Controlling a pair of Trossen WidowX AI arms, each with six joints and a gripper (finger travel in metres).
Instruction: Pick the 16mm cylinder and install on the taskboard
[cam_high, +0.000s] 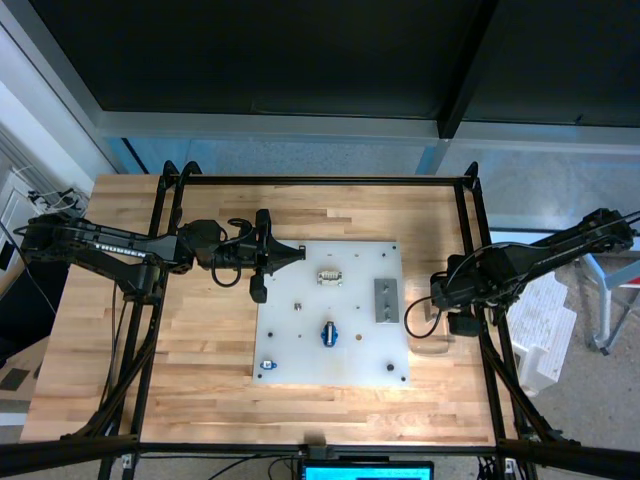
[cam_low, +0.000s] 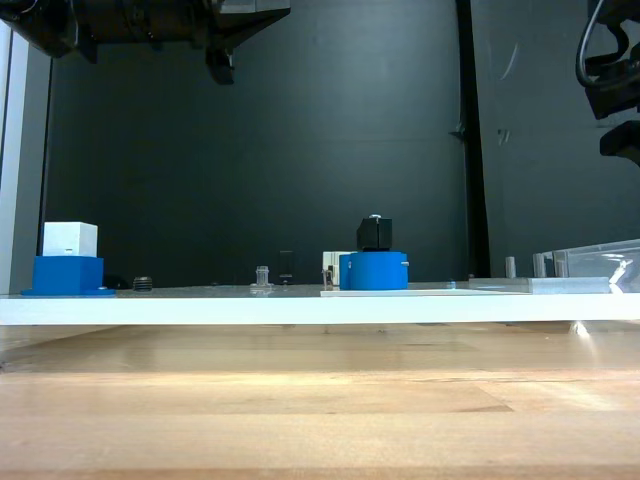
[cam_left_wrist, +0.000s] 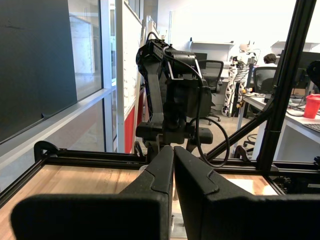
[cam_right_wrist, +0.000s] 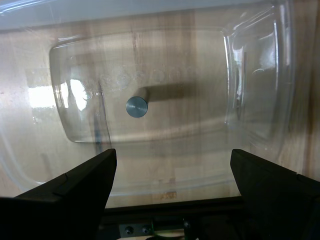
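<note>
Cylinder (cam_right_wrist: 136, 106) stands on end in the clear tray (cam_right_wrist: 250, 75), straight below the right gripper (cam_right_wrist: 172, 152) and a bit nearer one finger than the other. Tray walls ring it on all sides. Right fingers are spread wide, holding nothing, up above the cylinder. Right arm folds in from the table's right edge, wrist pointing down. Taskboard (cam_high: 300, 350) lies just inboard of that gripper, carrying grey block (cam_high: 386, 298), blue fitting (cam_high: 328, 334) and beige connector (cam_high: 329, 277). Left gripper (cam_high: 295, 252) hangs level over the board's far-left corner, fingers pressed together, empty.
</note>
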